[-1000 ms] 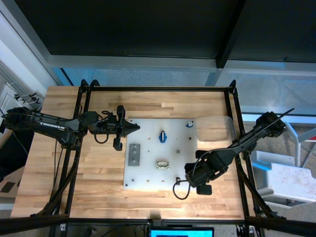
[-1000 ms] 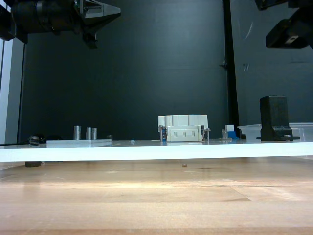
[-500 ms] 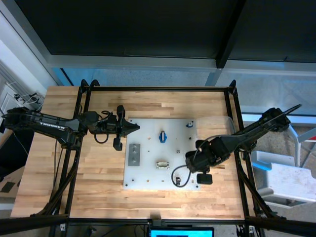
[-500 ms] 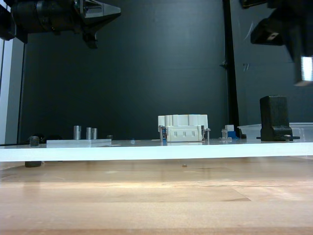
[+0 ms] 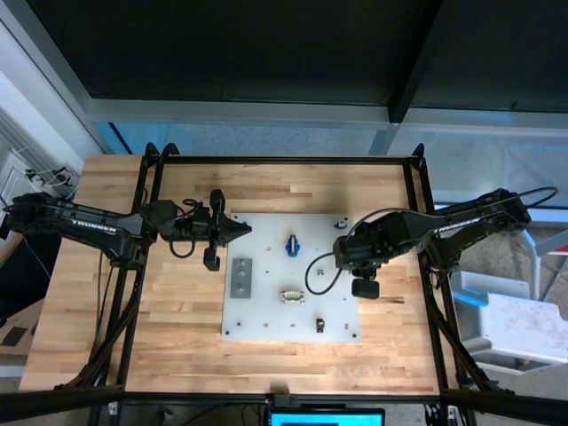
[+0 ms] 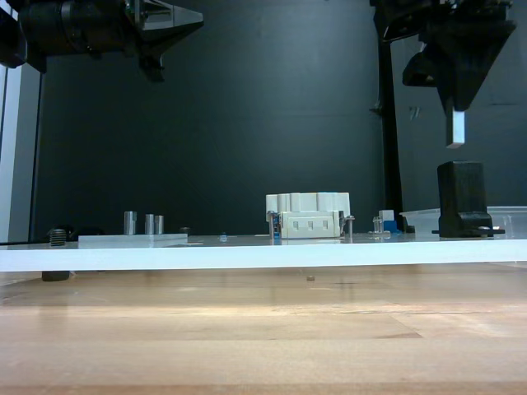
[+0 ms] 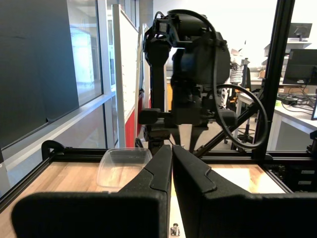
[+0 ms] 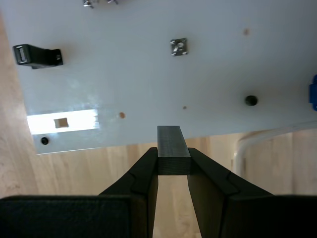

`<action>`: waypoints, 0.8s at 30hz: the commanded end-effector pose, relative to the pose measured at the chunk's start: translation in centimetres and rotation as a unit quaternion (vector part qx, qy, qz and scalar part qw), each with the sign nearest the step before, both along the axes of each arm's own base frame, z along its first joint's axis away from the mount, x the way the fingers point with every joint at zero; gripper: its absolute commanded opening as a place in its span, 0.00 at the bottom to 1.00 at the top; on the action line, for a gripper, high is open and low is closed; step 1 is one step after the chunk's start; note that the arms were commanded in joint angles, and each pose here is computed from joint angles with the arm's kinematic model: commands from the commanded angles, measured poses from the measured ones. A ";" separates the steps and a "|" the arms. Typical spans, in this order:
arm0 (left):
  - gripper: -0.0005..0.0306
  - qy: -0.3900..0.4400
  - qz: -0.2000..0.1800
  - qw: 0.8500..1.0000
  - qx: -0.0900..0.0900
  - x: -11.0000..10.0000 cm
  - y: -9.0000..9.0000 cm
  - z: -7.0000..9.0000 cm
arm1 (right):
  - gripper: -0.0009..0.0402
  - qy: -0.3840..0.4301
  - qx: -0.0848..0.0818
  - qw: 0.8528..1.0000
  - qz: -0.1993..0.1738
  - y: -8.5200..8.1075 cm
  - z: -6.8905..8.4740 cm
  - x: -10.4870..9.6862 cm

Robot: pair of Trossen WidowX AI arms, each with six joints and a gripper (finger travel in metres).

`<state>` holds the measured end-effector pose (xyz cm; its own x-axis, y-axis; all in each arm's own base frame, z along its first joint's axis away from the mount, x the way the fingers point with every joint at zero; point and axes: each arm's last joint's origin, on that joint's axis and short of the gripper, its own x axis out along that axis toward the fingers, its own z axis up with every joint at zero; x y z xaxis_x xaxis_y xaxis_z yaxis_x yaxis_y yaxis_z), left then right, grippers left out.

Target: Pick the 16mm bar from the taskboard and place it in the container

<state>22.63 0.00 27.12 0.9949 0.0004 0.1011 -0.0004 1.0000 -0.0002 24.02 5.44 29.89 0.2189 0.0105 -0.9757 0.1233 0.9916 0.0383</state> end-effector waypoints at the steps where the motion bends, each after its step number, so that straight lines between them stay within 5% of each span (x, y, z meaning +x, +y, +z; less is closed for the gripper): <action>1: 0.02 0.000 0.000 1.000 0.000 0.0 0.0 0.0 | 0.02 -0.001 -0.001 1.000 -0.007 -0.8 0.0 0.1; 24: 0.02 0.000 0.000 1.000 0.000 0.0 0.0 0.0 | 0.02 0.005 -0.009 0.996 -0.083 -6.8 -0.8 -1.3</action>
<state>22.63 0.00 27.12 0.9949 0.0004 0.1011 -0.0004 1.0000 -0.0002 22.81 -1.12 29.17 0.2103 -0.0421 -0.9767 0.2817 0.9593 0.0193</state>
